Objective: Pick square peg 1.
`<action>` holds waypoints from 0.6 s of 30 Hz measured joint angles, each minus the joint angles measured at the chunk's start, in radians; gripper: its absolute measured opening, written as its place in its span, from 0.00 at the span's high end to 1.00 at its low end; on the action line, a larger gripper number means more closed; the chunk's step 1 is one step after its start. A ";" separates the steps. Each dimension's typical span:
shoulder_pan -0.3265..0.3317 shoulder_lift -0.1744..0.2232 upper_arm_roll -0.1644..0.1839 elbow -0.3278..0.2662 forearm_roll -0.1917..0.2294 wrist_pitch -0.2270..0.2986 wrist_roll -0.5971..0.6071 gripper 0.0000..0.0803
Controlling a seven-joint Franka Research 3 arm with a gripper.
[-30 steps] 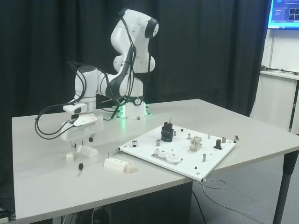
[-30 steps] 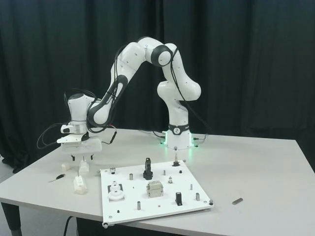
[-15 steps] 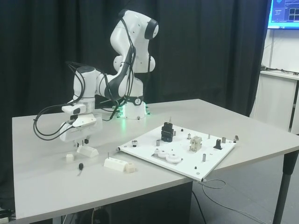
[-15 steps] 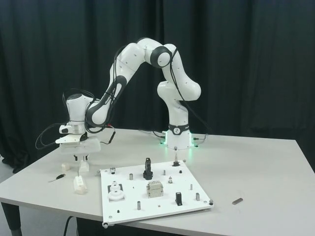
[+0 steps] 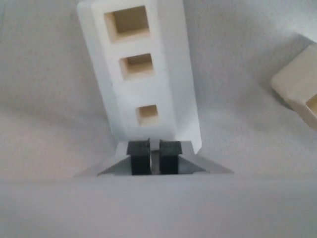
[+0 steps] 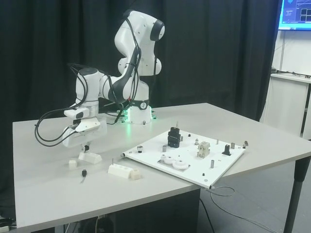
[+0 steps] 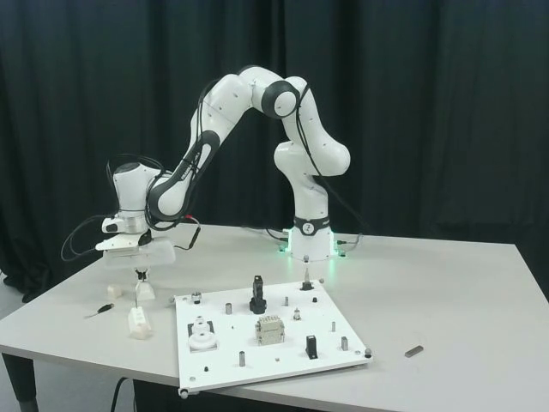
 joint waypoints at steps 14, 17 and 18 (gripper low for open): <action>0.000 -0.013 -0.013 0.042 0.001 -0.085 0.000 0.96; 0.000 -0.023 -0.018 0.057 0.001 -0.118 0.000 0.96; 0.001 -0.027 -0.019 0.062 0.001 -0.128 0.000 0.96</action>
